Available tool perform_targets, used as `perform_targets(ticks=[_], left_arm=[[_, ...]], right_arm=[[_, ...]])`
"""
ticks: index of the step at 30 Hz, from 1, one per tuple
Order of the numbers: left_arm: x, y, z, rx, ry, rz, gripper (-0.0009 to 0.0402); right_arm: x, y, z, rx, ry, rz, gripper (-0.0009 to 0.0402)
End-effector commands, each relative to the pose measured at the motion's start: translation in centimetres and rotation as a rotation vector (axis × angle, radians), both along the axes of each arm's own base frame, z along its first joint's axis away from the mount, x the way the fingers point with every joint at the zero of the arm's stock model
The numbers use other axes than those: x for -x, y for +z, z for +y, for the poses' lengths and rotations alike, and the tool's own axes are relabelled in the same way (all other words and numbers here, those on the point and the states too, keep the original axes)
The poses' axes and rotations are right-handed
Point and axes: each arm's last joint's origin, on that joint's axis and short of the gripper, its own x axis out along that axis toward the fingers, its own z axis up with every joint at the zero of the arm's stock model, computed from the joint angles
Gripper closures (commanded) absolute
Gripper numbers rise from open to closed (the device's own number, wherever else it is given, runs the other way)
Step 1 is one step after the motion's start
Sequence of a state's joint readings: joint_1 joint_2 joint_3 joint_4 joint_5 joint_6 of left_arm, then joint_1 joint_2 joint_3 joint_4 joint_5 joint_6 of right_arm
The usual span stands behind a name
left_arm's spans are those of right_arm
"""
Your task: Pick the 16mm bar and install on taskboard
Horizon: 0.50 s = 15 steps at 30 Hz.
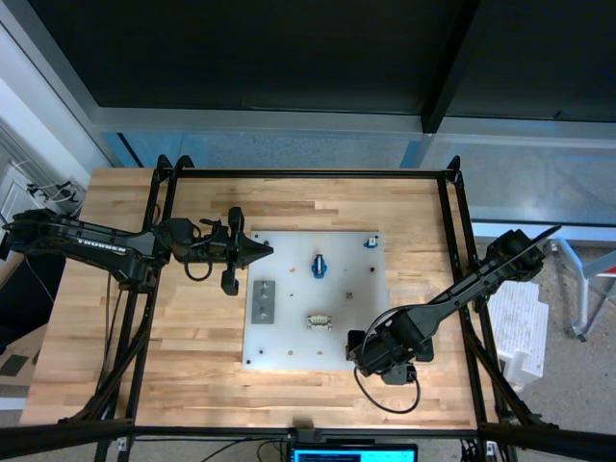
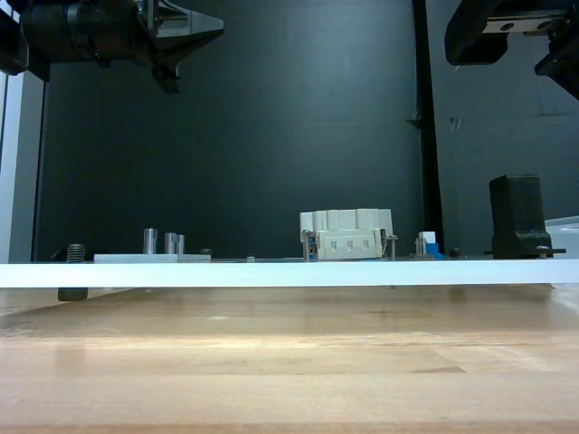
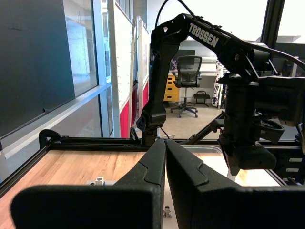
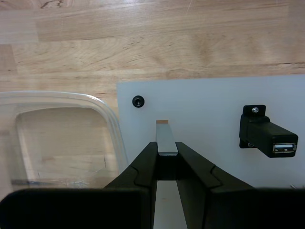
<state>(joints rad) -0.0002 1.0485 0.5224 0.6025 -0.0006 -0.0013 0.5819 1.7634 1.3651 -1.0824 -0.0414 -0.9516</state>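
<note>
The right arm reaches from the right edge of the wooden tabletop (image 1: 144, 318) diagonally inward, with its elbow bent. Its right hand (image 4: 166, 147) stands over the near right corner of the large flat white square taskboard (image 1: 289, 332) and points down at it. This hand is closed on the tiny short grey metal 16mm bar (image 4: 166, 137). The two black fingers (image 4: 143, 167) press the bar from both sides, and it sticks out forward between their tips. In the right wrist view the free end of the bar lies over the white plate. It is near a small black screw (image 4: 138, 101) and just beside the rounded rim of a clear plastic tray (image 4: 107, 112). A black box-shaped connector (image 4: 264, 135) sits on the board at the other side of the bar.

The left arm is stretched almost level from the left edge of the tabletop. Its left hand (image 1: 262, 248) is held high above the far left edge of the board and points to the right. Its fingers are pressed together and hold nothing.

On the board stand a grey rectangular metal block (image 1: 263, 301), a blue knob (image 1: 320, 266) and a whitish multi-pin connector (image 1: 319, 321).
</note>
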Motion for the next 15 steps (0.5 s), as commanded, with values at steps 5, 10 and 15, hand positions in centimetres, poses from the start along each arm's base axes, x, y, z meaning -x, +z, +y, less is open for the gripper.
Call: perform_targets(ticks=[5, 10, 15], left_arm=[[-0.01, 0.01, 0.01, 0.0, 0.0, 0.0, 0.0393], [-0.01, 0.01, 0.0, 0.0, 0.0, 0.0, 0.0393], [-0.01, 0.01, 0.01, 0.0, 0.0, 0.0, 0.0393]], right_arm=[[-0.1, -0.54, 0.01, 0.026, -0.006, 0.0, 0.0393], [-0.13, -0.66, 0.05, 0.023, -0.005, 0.0, 0.0393], [-0.11, -0.87, 0.06, 0.014, -0.004, 0.002, 0.0393]])
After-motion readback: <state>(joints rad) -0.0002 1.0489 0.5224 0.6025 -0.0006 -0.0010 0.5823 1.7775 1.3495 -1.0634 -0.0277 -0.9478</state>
